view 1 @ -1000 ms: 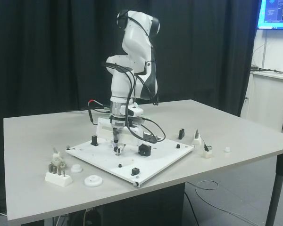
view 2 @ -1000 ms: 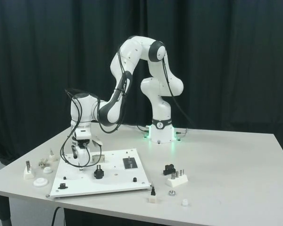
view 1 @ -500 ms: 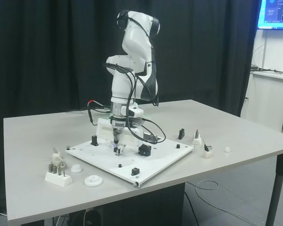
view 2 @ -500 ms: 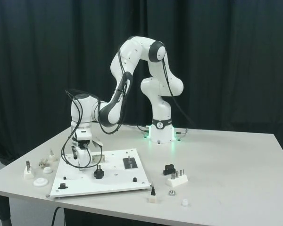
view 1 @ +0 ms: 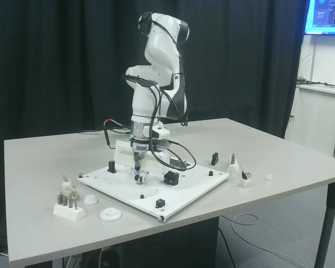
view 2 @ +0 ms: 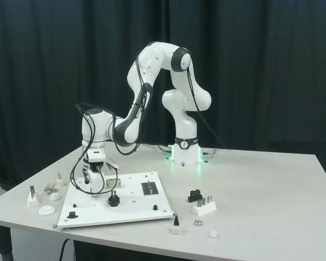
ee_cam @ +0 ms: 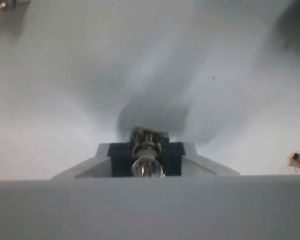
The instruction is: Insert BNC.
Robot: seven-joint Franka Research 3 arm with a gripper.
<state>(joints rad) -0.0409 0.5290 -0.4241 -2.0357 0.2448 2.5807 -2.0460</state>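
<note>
BNC connector (ee_cam: 147, 156): small metal barrel with rounded shiny tip, pinched between the black fingers (ee_cam: 119, 159) of the gripper (view 1: 137, 172). It hangs just above the white board (view 1: 184, 187) on the grey table (view 1: 39, 162).

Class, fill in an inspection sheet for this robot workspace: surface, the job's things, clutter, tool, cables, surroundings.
Surface: grey table carrying a white board.
Job's things: BNC connector seen between the fingertips in the wrist view.
Clutter: small white holders and discs beside the board.
Tool: tool low over the board.
Cables: black cables looping from the wrist.
Surroundings: black curtain; green light at the arm's base.
</note>
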